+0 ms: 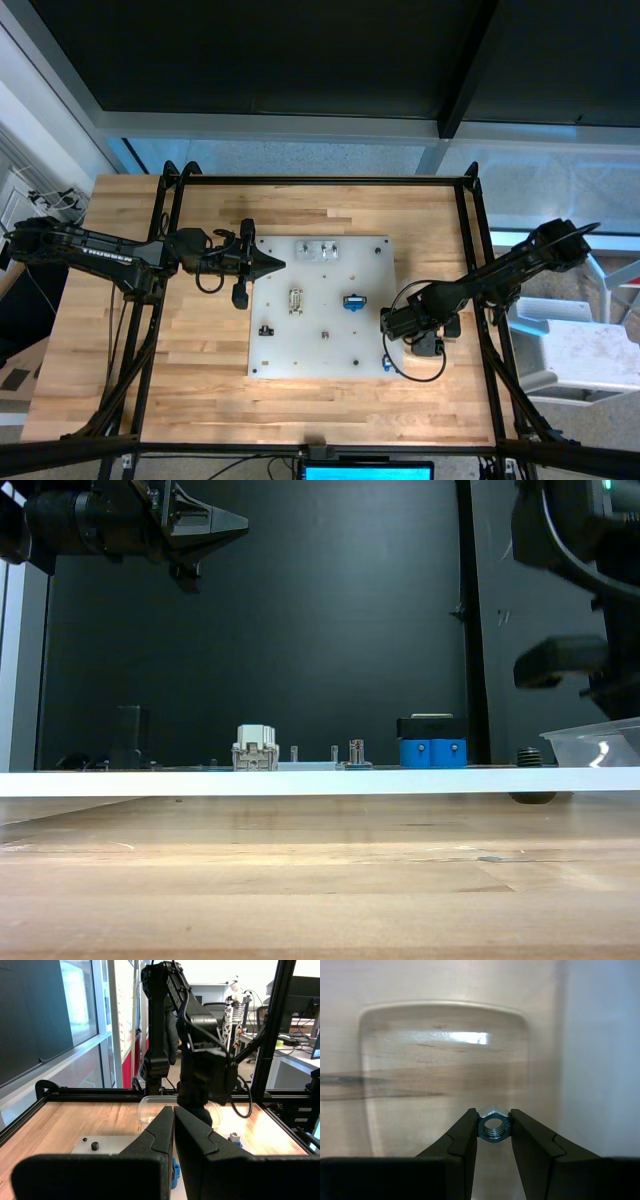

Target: Pick the M12 fastener and fasten on the M12 threads

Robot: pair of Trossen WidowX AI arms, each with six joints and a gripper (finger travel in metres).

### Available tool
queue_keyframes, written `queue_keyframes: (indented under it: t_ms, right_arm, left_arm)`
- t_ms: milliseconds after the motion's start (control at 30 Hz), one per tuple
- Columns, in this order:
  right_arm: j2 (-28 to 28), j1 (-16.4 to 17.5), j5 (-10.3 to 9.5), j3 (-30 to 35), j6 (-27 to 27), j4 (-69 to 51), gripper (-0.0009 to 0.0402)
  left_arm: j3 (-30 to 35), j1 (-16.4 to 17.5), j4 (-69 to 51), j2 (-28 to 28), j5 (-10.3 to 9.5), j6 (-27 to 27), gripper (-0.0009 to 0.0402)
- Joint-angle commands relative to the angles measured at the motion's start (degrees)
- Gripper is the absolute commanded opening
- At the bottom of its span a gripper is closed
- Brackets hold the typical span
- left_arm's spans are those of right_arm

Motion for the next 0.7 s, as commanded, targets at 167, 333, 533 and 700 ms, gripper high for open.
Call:
queue_keyframes:
  t_ms: [167, 333, 533, 700]
  right_arm:
    - [-1.3, 0.3, 0.48, 7.0, 0.0, -6.9, 0.0043]
    - [-0.4, 1.2, 1.22, 13.2, -0.1, -9.5, 0.0043]
    - [3.9, 1.8, 3.98, 22.7, -0.3, -12.7, 0.0043]
    - [9.7, 2.1, 3.98, 29.1, -1.9, -14.0, 0.0043]
  left_arm:
    - [0.0, 0.0, 0.0, 0.0, 0.02, 0.0, 0.0]
    - [0.0, 0.0, 0.0, 0.0, 0.02, 0.0, 0.0]
    - [0.0, 0.0, 0.0, 0.0, 0.02, 0.0, 0.0]
    - [0.0, 0.0, 0.0, 0.0, 0.02, 0.0, 0.0]
